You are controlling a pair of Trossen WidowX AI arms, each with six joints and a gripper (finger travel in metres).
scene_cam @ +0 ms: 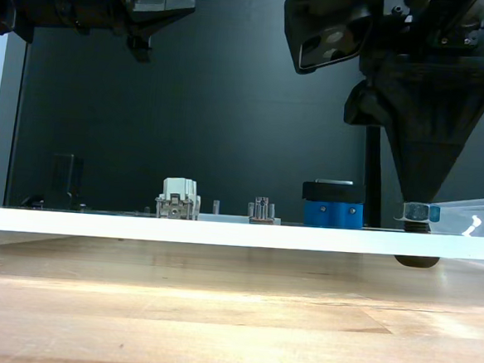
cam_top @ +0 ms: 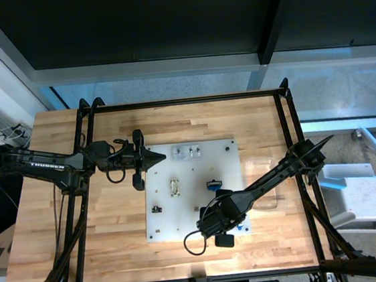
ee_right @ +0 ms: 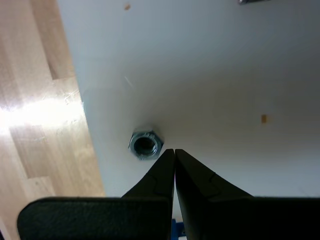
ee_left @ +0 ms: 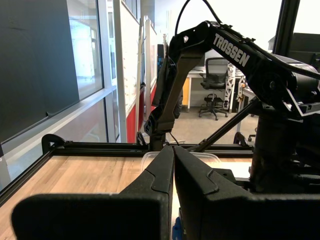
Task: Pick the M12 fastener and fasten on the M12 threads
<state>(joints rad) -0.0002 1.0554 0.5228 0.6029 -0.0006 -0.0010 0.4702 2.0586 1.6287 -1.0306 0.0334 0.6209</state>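
M12 nut [ee_right: 145, 144] sits on its stud [scene_cam: 419, 228], just beside the right gripper [ee_right: 174, 152], fingers pressed together, empty. The left gripper [ee_left: 174, 150], likewise closed, hovers well apart.

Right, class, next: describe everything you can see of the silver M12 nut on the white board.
The M12 nut is a small silver hexagon, metallic-looking, with a dark round bore. It sits flat on its stud, whose black ribs show beneath it, near the edge of the white board. The right gripper, shut and empty, points down just beside and above it; contact cannot be told. The left gripper hangs shut, far off over the board's far left corner.
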